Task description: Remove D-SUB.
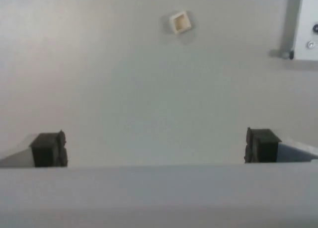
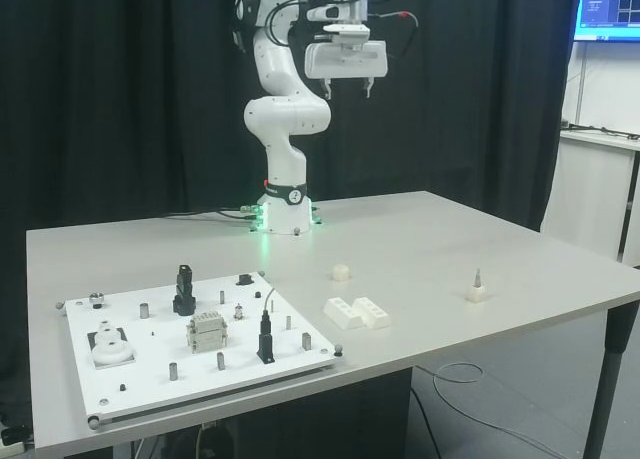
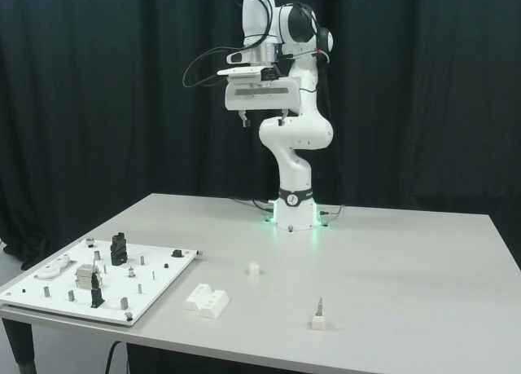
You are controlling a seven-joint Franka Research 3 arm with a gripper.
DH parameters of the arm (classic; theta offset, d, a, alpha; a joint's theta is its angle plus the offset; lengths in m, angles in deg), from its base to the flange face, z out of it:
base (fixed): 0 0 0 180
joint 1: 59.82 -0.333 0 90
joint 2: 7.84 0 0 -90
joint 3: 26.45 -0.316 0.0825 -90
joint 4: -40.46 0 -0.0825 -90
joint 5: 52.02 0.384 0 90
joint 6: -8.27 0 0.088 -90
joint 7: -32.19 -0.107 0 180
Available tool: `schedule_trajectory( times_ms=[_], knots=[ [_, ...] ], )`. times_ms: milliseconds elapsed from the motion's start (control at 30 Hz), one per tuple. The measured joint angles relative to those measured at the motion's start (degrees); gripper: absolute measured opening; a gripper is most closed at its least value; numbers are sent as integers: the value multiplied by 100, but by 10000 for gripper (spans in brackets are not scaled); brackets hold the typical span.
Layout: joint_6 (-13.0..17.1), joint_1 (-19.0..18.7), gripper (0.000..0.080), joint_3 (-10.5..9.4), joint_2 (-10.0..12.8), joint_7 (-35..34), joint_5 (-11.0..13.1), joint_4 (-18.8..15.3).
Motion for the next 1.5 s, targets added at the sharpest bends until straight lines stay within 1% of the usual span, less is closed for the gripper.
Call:
schedule_trajectory(
  times_ms=[100, 333, 567, 867, 1033, 1167, 1333, 1500],
  knots=[
    [88, 47, 800, 68, 93, 103, -80, 65],
    [423, 250, 800, 269, 431, 426, -420, 250],
    [746, 514, 800, 492, 897, 909, -663, 478],
    [1049, 860, 800, 773, 1572, 1608, -899, 749],
    [1280, 1021, 800, 939, 1933, 1890, -969, 824],
    [1528, 1116, 800, 1101, 2218, 2094, -980, 852],
    [1921, 1186, 800, 1335, 2587, 2352, -980, 858],
    [2384, 1192, 800, 1594, 2978, 2525, -978, 867]
  ],
)
